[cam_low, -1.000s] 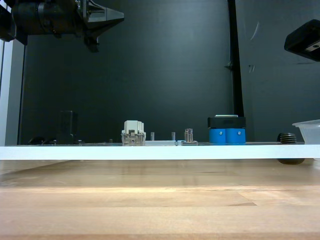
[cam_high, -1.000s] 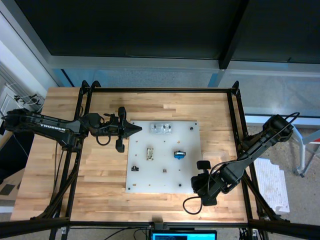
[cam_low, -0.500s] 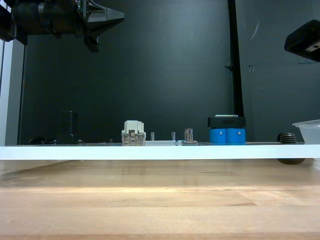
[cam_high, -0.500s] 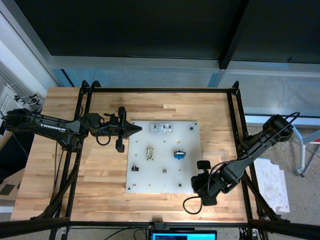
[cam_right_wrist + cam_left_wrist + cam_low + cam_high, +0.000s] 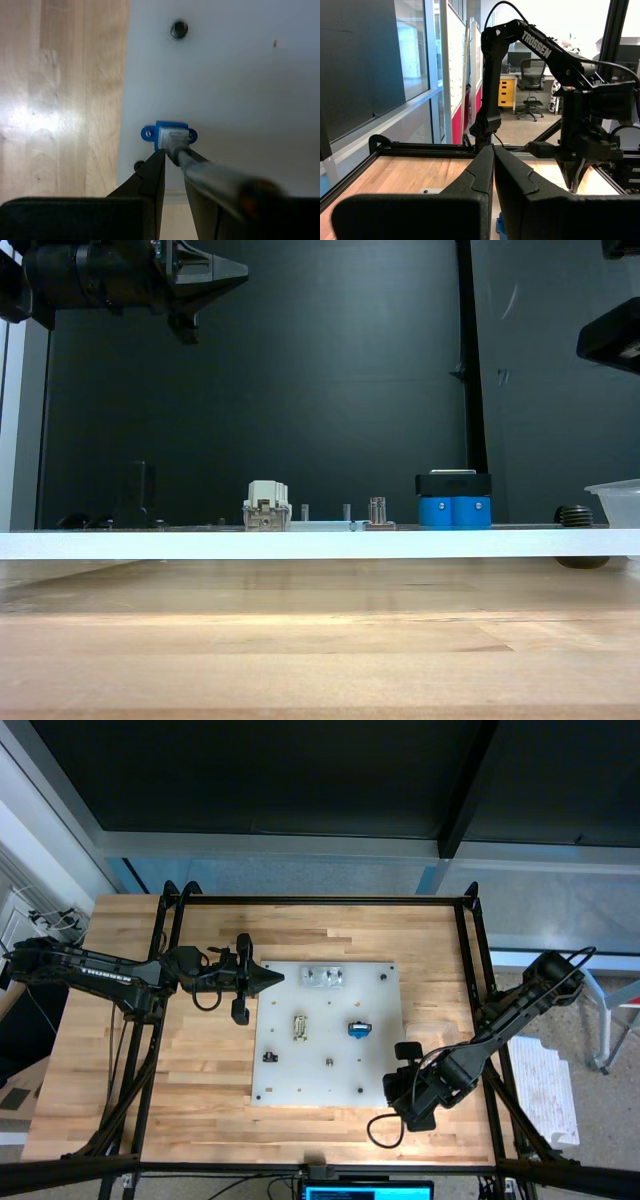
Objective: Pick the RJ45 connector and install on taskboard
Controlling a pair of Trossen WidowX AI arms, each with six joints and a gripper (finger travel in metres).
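- Okay, the right gripper point(image 5: 400, 1088) is down over the near right corner of the board point(image 5: 300, 1065), its fingers point(image 5: 150, 175) drawn in narrow and pinching the plug point(image 5: 174, 136).
- The plug sits nose-first at the mouth of a small blue block point(image 5: 148, 133), just inside the board's edge. A blurred grey stem point(image 5: 215, 175), cable I'd guess, trails back from it between the fingers.
- I read this as the insertion step. Whether the plug is fully home, I can't tell from here.
- To do it well I'd push straight along the block's axis, no twist, with the plug square to the opening.
- The stem looks angled off to one side, so I'd watch that it doesn't lever the plug crooked.
- Light pinch only: it's tiny clear plastic, and a hard squeeze could crack it or pin the latch.
- I'd let go only once it sits flush, then lift straight off so the fingers don't drag it back out.
- The left gripper point(image 5: 272, 978) hangs high by the board's far left edge, fingers pressed together on nothing, parked out of the way.
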